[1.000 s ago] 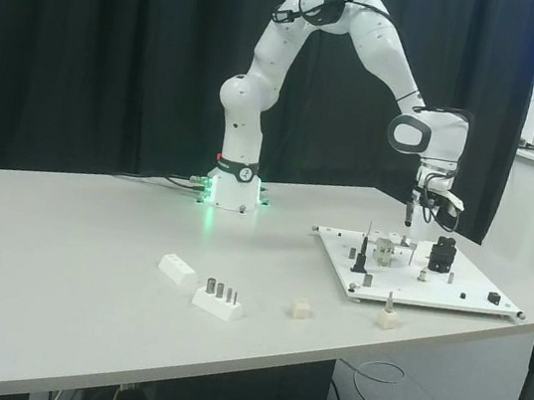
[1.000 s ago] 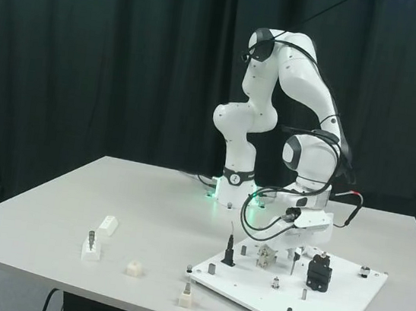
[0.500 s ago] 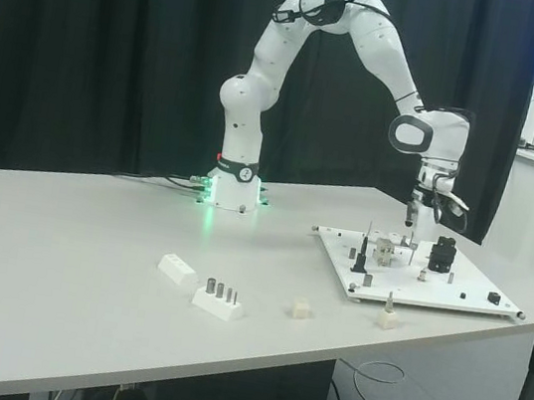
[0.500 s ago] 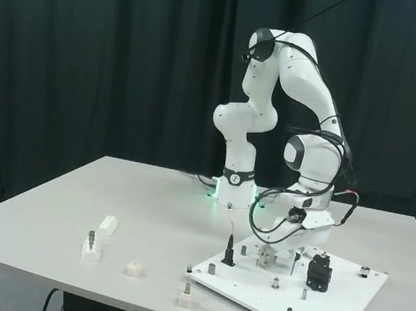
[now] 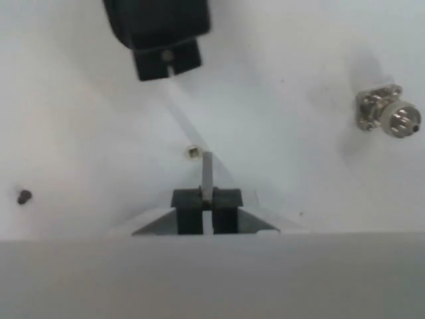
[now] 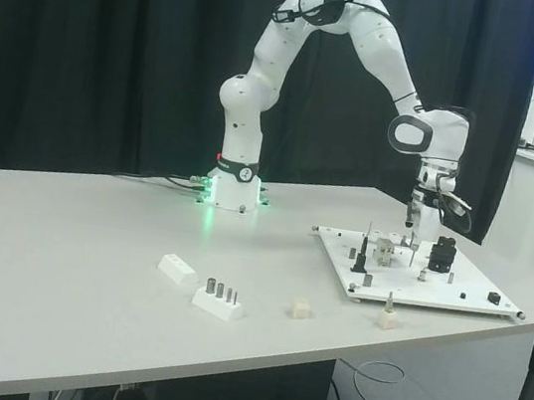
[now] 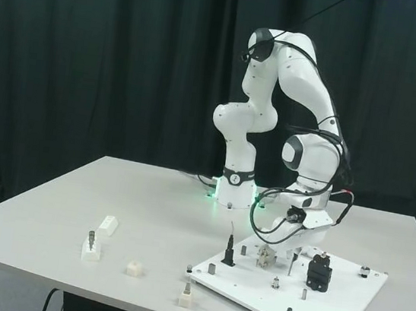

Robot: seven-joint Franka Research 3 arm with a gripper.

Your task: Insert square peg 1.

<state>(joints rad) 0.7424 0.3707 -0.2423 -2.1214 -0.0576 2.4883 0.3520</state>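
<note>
Gripper [image 5: 206, 211] with square peg [image 5: 207, 174] lower, nearer square hole [image 5: 192, 153].

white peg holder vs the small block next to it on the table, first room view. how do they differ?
1. The peg holder carries upright grey pegs; the small block carries none that show.
2. The peg holder is long and low; the small block is compact, nearly cube-like.
3. The peg holder lies farther from the white board; the small block sits between the two.

Shared: both are white, both rest on the grey table, and both stand apart from the pincer.
</note>
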